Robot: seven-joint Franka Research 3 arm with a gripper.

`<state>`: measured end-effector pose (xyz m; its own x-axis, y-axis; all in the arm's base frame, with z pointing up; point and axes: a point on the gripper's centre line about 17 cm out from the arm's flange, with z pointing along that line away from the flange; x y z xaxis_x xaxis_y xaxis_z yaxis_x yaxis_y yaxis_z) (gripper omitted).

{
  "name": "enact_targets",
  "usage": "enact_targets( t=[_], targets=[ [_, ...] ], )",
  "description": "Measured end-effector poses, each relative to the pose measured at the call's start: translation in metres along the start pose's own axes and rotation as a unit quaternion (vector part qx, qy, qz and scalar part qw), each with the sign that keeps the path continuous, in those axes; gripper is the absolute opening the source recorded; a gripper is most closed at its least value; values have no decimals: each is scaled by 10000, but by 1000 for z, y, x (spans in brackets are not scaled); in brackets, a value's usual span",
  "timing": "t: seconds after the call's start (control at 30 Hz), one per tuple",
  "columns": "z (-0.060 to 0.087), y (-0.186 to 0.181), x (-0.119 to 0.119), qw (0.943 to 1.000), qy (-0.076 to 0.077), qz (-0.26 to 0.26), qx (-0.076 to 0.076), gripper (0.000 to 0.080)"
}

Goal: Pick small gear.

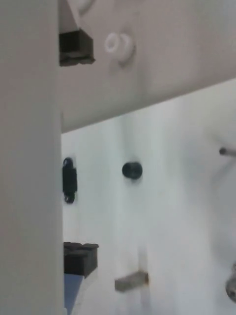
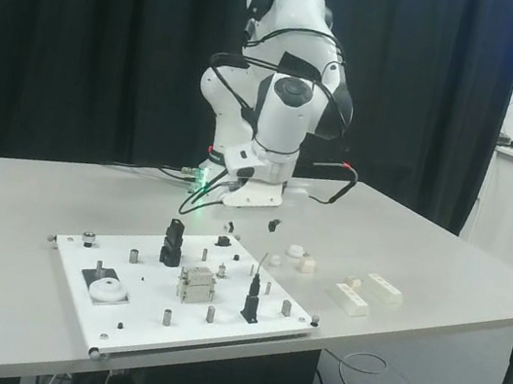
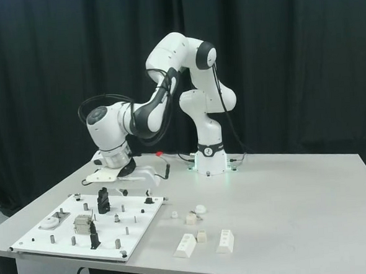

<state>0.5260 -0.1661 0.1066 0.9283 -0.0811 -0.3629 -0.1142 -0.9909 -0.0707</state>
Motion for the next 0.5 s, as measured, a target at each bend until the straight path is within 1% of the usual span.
enact_targets(
  t=[0.33, 0.5],
  targets=[
    [10, -25, -3, 9989, 342, 331, -43, 800],
    [13, -35, -4, 9979, 504, 405, -59, 800]
  ],
)
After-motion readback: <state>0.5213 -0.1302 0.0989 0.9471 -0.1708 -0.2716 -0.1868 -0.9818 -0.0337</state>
